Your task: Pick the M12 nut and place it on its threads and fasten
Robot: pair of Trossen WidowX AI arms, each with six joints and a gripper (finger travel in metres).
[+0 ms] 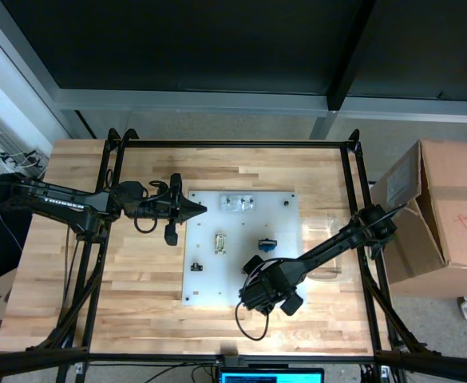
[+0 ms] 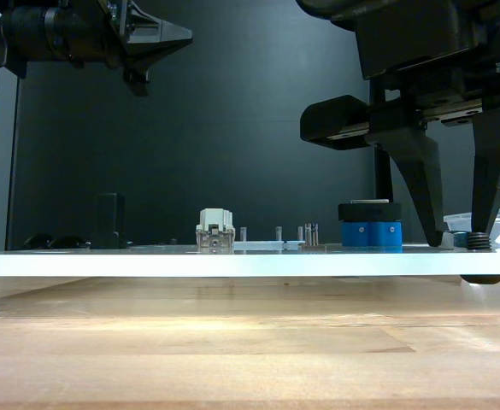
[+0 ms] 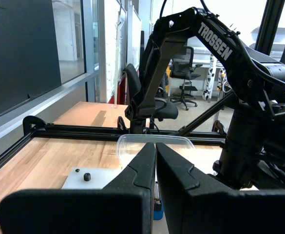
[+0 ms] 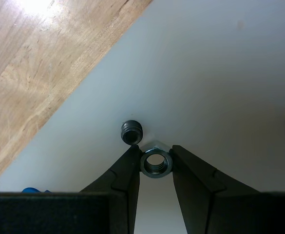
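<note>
While the right gripper (image 4: 155, 155) pinches the nut (image 4: 155, 164), bare stud (image 4: 131, 132) just beyond its tips, placing seems to need a lift, slight forward shift, then descent; the left gripper (image 1: 203, 209) hangs closed, empty, well apart.

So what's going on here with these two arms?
The right tool is shut on a small silver nut. It holds the nut low over the white board, just beside the black stud and not yet on it. The stud is bare. The left tool, shut and empty, hangs high above the board's far left part.
</note>
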